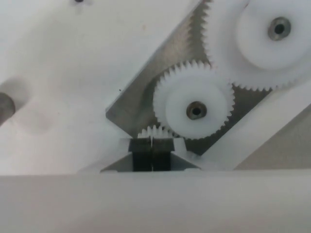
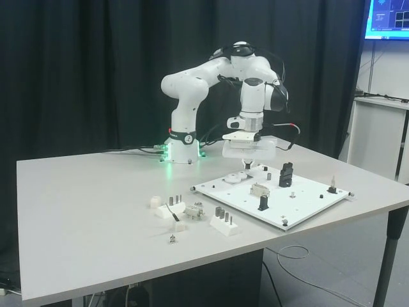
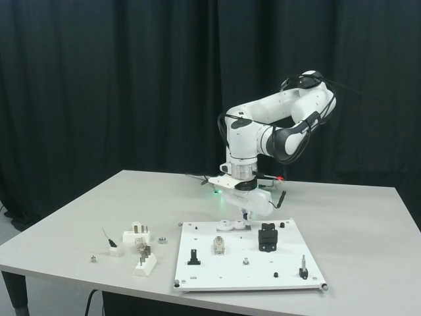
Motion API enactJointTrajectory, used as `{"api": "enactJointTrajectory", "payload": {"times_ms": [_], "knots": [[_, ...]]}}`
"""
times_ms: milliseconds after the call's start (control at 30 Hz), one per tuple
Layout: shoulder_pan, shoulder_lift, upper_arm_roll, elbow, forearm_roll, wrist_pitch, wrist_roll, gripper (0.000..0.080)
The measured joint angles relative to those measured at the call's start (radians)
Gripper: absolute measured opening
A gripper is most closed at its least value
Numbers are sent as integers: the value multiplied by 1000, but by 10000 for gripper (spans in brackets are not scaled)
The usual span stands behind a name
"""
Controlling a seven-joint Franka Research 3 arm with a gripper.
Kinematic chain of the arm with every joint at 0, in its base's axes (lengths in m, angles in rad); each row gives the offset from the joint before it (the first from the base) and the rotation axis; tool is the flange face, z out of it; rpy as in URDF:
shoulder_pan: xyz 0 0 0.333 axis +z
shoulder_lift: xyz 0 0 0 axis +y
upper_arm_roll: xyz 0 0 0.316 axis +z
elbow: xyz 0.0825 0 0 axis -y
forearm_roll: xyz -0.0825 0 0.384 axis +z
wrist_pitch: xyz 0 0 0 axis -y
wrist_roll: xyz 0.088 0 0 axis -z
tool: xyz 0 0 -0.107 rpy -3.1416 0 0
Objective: Insert small gear.
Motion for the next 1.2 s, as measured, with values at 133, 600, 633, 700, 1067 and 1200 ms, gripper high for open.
{"api": "enactJointTrajectory", "payload": {"times_ms": [133,600,633,700,1067,1200], "knots": [[0,0,0,0,-1,0,0,3],[2,0,0,1,-1,-8,0,679],[2,0,0,1,-1,-9,0,679],[3,0,1,1,-1,-11,0,679],[3,0,9,3,-1,-8,0,793],[3,0,12,4,-1,-2,1,799]]}}
